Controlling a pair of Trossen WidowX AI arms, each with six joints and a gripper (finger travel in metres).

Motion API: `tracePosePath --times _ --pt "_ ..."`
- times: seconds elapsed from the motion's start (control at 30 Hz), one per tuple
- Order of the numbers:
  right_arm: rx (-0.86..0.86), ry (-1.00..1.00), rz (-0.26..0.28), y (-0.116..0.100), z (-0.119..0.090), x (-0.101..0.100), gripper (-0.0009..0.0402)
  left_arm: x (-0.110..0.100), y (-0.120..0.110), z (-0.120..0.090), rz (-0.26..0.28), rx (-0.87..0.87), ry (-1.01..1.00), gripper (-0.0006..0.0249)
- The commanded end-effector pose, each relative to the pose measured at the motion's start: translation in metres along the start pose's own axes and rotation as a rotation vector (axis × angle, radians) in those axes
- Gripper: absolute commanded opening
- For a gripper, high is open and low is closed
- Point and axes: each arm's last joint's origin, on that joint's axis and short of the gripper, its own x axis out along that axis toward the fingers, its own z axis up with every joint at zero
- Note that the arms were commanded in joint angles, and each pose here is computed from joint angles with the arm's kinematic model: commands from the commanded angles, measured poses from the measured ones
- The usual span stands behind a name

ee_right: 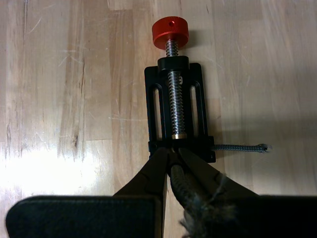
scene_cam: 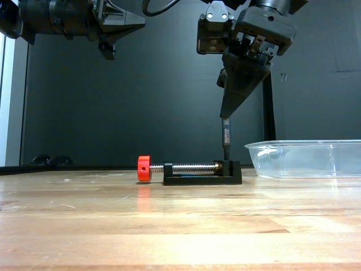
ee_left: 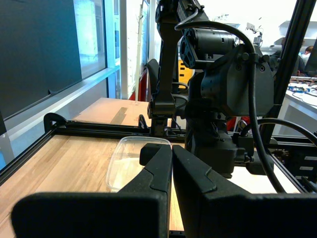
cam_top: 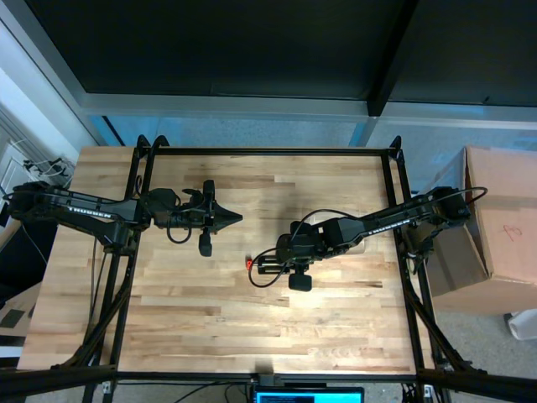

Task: Remove the USB-C connector from the USB-C receptacle and place in the container

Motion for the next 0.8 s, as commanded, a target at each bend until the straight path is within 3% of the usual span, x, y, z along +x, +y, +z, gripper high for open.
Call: tracePosePath --times 0.03,0.33,0.43,0.8 --pt "0.003 -0.014 0.008 0.001 0.003 -0.003 0.0 0.0 0.0 0.0 0.0 0.0 0.0 0.0" --pt "-0.008 -0.007 0.003 0.002 0.009 -0.013 0.0 0.0 0.0 0.0 0.0 0.0 0.0 0.0" --pt "-0.02 -0.01 -0.016 0.002 0.014 -0.021 0.0 0.0 0.0 0.0 0.0 0.0 0.0 0.0" --pt "-0.024 -0.055 -0.004 0.005 0.033 -0.054 0.0 0.0 0.0 0.0 0.0 0.0 0.0 0.0"
